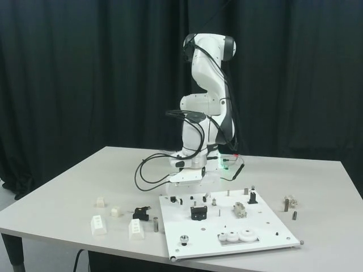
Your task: Remove square peg 2.
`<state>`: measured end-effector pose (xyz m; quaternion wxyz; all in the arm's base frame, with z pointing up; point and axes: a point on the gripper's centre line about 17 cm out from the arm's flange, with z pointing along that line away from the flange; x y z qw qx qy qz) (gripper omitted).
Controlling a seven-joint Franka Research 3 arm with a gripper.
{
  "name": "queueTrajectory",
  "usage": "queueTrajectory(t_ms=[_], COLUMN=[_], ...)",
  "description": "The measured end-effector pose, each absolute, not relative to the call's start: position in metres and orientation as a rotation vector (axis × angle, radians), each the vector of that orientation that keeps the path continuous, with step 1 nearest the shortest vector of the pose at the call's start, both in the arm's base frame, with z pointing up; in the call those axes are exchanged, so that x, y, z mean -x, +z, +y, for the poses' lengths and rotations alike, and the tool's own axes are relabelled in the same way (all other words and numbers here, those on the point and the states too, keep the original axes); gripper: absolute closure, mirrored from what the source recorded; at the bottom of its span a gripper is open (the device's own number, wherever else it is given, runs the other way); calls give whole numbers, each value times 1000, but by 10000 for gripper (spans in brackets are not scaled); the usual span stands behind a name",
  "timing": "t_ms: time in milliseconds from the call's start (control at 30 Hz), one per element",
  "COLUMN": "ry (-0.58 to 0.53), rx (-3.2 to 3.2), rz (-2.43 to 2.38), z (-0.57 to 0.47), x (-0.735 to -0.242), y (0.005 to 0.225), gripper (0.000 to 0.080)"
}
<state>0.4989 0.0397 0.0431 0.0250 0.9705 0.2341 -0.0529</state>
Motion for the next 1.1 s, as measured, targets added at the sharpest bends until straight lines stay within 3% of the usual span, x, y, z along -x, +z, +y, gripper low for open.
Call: queueTrajectory(t_ms=[833, 867, 1100], ry=[-120, -117, -98], rx=[-3015, -3017, -3021], rz=[735, 731, 723], z=[54, 54, 55], x=[-485, -485, -487], y=[26, 26, 25], gripper=[3, 154, 154])
